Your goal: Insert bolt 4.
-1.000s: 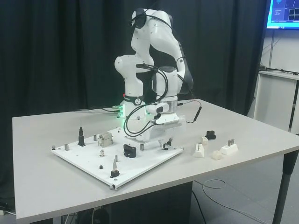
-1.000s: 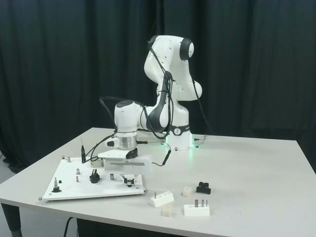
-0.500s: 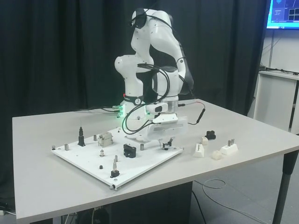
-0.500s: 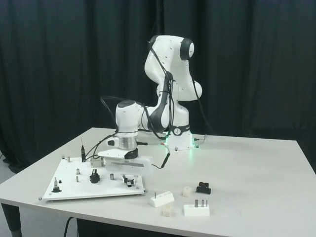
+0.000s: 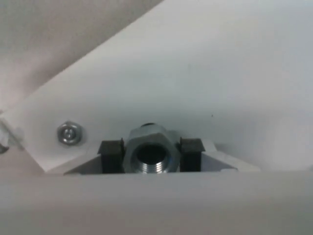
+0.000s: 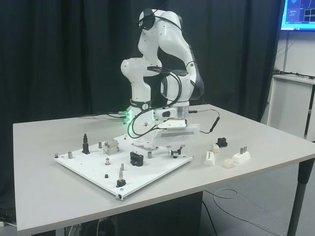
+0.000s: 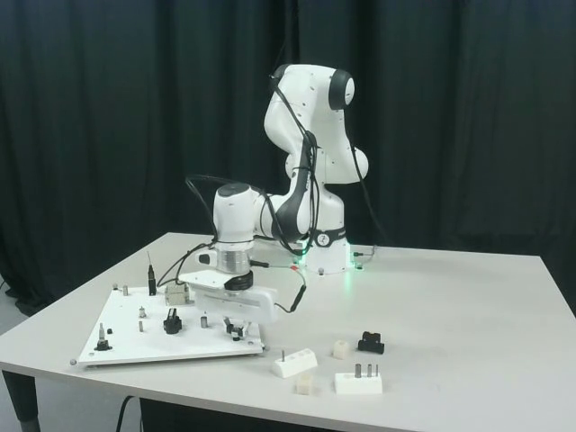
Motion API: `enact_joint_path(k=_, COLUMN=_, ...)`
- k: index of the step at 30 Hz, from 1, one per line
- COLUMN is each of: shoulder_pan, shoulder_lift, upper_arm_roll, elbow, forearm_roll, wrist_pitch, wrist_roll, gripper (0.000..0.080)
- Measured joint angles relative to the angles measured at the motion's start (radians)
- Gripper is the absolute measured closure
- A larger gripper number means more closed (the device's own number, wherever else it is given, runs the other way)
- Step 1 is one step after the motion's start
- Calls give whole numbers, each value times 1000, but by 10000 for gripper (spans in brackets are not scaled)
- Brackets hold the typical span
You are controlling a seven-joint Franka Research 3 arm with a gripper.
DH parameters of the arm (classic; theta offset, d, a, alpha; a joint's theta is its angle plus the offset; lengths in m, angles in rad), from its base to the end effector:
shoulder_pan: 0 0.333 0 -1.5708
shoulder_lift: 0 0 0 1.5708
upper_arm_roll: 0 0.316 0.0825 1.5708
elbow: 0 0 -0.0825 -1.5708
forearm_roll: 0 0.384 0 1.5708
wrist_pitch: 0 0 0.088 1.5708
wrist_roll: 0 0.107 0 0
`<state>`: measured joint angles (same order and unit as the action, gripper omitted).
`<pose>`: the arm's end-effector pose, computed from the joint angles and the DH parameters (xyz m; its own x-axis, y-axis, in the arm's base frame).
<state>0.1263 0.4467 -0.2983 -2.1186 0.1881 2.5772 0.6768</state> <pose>0.5718 -0.1021 0.2107 0.5594 -0.8277 0.0449 -0.8282 -0.5603 -0.0092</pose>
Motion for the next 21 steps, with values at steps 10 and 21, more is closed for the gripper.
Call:
enact_joint_path(k=10, shoulder_pan=1, shoulder_lift=1, upper_arm_roll=0, elbow=1, forearm_roll=-3, wrist_pitch=1, wrist_roll=109, gripper=559)
enact_joint_path(k=21, shoulder_pan=2, shoulder_lift=1, upper_arm_roll=0, elbow=1, forearm_roll=-4, wrist_pitch=1, wrist_roll=219, gripper=559)
